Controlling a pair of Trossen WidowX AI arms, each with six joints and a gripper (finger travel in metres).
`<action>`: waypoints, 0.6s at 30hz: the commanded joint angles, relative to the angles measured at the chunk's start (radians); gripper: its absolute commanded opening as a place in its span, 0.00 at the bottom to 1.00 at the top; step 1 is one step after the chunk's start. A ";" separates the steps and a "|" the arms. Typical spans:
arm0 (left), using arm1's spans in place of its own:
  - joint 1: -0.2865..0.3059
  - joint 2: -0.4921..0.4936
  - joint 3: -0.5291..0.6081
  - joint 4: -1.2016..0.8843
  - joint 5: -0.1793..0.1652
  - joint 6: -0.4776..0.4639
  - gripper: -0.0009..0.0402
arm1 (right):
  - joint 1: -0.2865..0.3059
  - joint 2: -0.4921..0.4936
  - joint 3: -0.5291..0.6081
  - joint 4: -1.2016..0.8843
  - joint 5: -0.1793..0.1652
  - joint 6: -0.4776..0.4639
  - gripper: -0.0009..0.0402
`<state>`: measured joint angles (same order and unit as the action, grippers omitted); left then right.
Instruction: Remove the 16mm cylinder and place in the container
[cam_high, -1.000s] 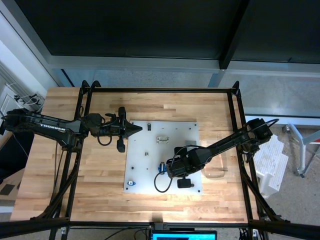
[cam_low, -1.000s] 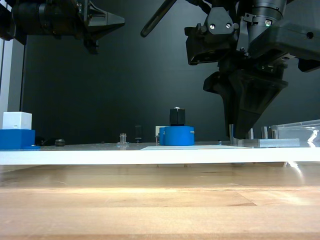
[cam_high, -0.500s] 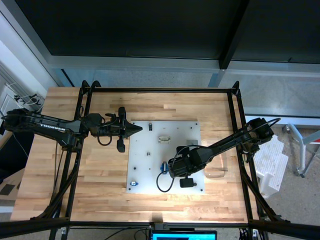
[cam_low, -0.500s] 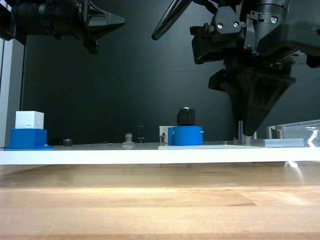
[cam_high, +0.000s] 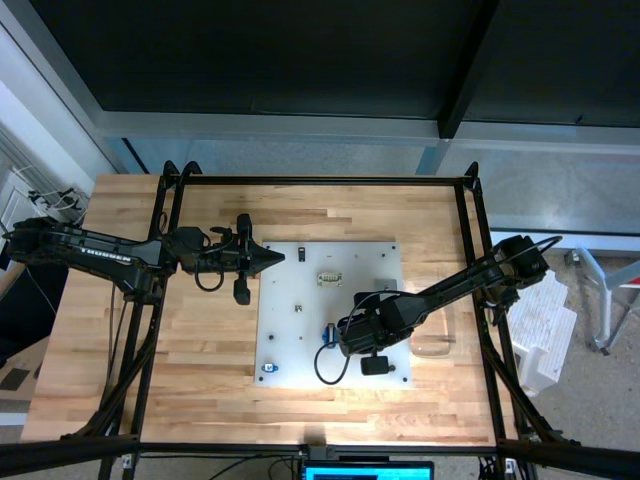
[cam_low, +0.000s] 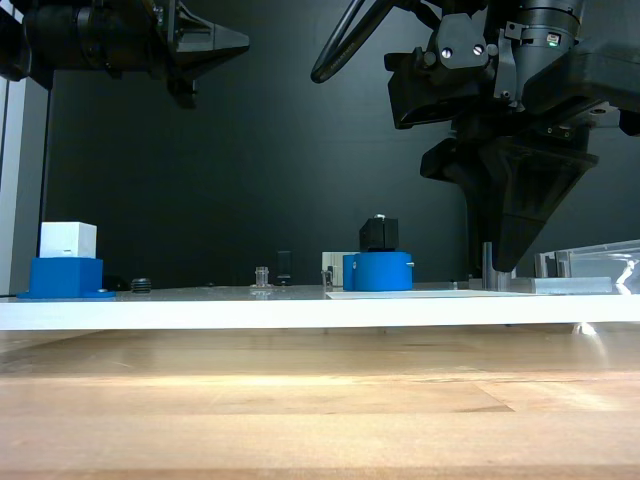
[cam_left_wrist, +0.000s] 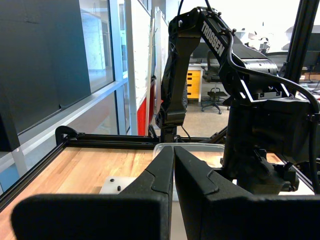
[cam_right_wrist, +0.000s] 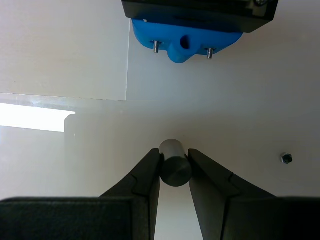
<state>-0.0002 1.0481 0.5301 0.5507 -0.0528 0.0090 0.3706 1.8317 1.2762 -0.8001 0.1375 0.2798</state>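
The right gripper (cam_right_wrist: 174, 156) has its jaws clamped on the short silver-grey metal 16mm cylinder (cam_right_wrist: 175, 165), which stands on the white square board (cam_high: 300, 330), right of a blue cylindrical fixture (cam_low: 380, 271). Its long axis is vertical, flat end up. The best move is to lift straight along that axis, no tilting, then carry it right to the clear plastic container (cam_high: 432, 352). The left gripper (cam_left_wrist: 173, 155) hangs high by the board's far-left corner, jaws pressed together.

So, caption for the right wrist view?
Right tool grips short silver-grey metal cylinder on white board; left tool hovers at board's left edge.
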 joint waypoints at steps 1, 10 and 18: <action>0.000 0.000 0.000 0.000 0.000 0.000 0.02 | 0.000 -0.010 0.012 0.000 -0.003 0.000 0.09; 0.000 0.000 0.000 0.000 0.000 0.000 0.02 | -0.002 -0.098 0.024 -0.040 0.002 0.000 0.09; 0.000 0.000 0.000 0.000 0.000 0.000 0.02 | -0.002 -0.218 0.019 -0.138 0.003 0.000 0.09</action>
<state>-0.0002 1.0481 0.5301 0.5503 -0.0525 0.0090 0.3683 1.6310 1.2991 -0.9234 0.1394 0.2798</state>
